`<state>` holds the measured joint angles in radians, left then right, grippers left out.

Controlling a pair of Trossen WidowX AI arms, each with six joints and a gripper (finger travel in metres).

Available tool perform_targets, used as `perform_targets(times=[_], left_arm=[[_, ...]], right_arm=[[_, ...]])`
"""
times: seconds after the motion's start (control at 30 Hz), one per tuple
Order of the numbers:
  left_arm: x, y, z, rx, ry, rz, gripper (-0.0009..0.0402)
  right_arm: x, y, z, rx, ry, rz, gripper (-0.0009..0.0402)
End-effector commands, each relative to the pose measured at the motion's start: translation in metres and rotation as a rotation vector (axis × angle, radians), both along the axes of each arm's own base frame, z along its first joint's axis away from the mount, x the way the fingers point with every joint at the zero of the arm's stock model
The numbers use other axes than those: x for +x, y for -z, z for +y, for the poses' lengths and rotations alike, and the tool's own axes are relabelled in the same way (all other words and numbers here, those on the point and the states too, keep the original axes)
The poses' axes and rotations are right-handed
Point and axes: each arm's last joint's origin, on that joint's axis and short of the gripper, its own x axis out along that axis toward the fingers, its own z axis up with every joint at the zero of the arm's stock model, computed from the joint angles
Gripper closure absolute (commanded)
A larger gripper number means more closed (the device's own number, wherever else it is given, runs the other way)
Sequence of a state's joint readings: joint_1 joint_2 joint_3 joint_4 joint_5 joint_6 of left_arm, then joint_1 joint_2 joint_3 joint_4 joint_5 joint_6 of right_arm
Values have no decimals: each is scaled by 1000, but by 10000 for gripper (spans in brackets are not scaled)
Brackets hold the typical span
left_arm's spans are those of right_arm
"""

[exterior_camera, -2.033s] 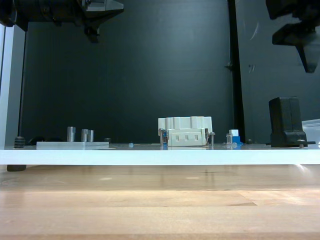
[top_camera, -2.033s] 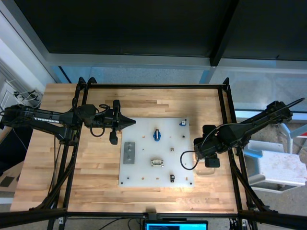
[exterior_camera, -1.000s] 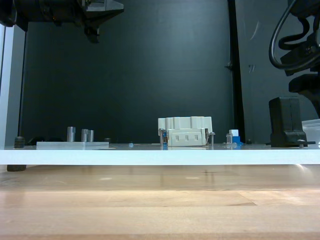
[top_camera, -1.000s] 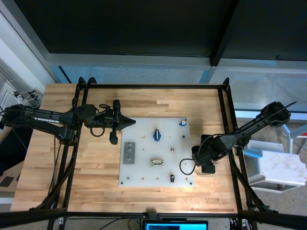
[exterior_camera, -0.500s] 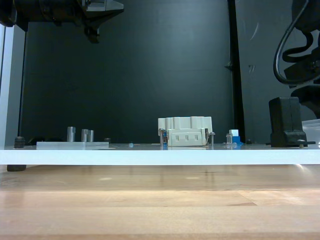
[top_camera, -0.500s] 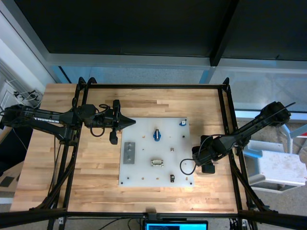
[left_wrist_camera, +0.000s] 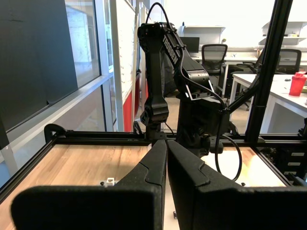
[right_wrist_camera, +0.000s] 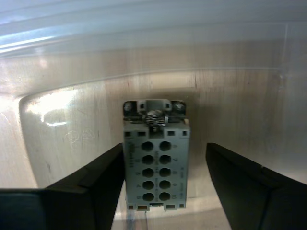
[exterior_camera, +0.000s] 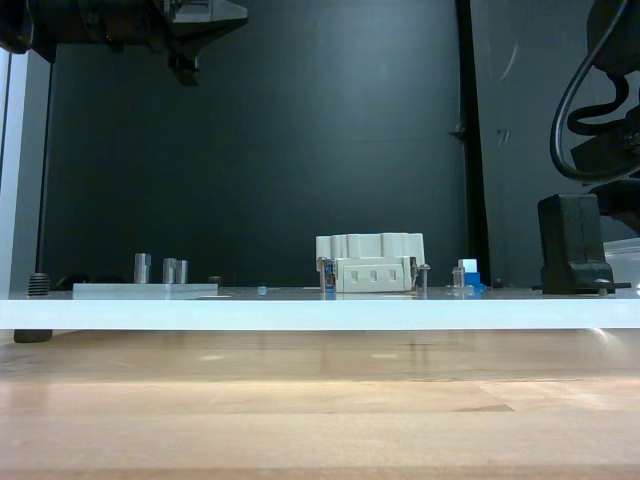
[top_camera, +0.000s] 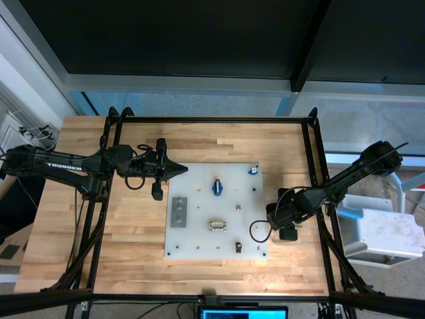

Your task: Pick the HAN10E connector and install in the HAN10E hub

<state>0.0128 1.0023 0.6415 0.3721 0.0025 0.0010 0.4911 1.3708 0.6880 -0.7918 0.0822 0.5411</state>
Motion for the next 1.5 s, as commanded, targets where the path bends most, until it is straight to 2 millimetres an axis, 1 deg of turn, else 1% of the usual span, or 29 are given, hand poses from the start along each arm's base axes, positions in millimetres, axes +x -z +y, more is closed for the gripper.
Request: perform_targets(times=[0.03, 0.2, 0.33, 0.47, 0.6, 0.77, 1.13, 1.5], left_arm=[[0, 0, 0, 0, 0, 0, 393], [0, 0, 0, 0, 0, 0, 393], [0, 0, 0, 0, 0, 0, 393], [0, 0, 0, 0, 0, 0, 393], [0, 0, 0, 0, 0, 0, 393], [0, 0, 0, 0, 0, 0, 393], [0, 0, 0, 0, 0, 0, 393], [0, 0, 0, 0, 0, 0, 393]], right_arm=[[0, -1, 1, 7, -1, 0, 216], [1, -3, 1, 10, 0, -6, 275], [1, -10, 1, 9, -1, -6, 313], [0, -20, 0, 5, -1, 1, 339], [0, -31, 0, 2, -1, 6, 357], [1, -43, 1, -2, -1, 13, 367], [9, -63, 4, 11, -35, -20, 366], [23, -70, 5, 4, -55, -18, 365]])
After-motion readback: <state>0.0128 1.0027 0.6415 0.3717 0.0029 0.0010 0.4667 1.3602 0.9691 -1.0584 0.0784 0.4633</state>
